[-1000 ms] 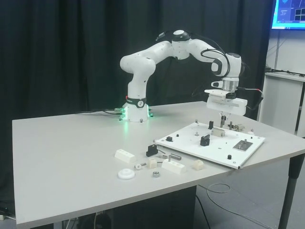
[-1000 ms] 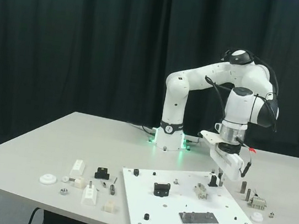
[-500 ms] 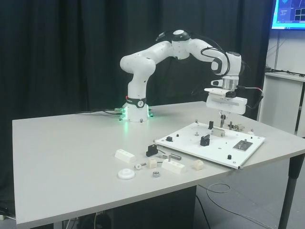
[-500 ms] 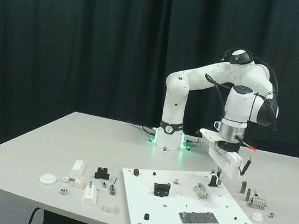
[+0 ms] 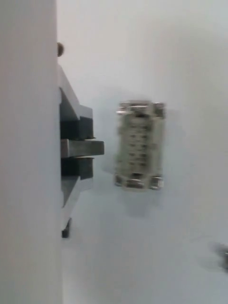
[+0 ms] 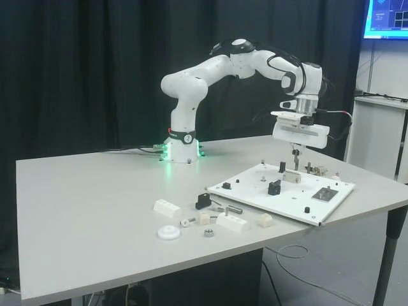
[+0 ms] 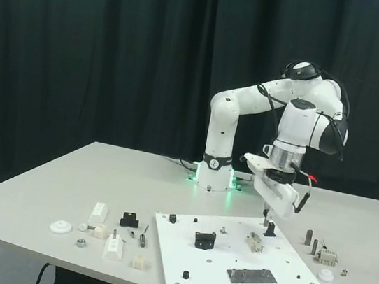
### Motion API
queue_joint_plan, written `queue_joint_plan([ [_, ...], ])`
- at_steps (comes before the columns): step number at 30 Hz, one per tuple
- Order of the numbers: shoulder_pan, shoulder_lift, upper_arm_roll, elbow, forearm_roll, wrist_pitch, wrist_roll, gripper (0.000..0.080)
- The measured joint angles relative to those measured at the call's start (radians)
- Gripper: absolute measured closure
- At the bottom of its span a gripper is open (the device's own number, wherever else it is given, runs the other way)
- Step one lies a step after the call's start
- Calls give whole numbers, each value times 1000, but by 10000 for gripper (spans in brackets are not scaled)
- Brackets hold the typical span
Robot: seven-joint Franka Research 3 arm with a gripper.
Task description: Place square peg 3.
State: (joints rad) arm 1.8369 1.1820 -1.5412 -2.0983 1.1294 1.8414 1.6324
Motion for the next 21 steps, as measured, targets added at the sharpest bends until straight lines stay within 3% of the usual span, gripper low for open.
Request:
queue_joint_plan([
  [21, -162, 1, -42, -1, -94, 39, -154, 727],
])
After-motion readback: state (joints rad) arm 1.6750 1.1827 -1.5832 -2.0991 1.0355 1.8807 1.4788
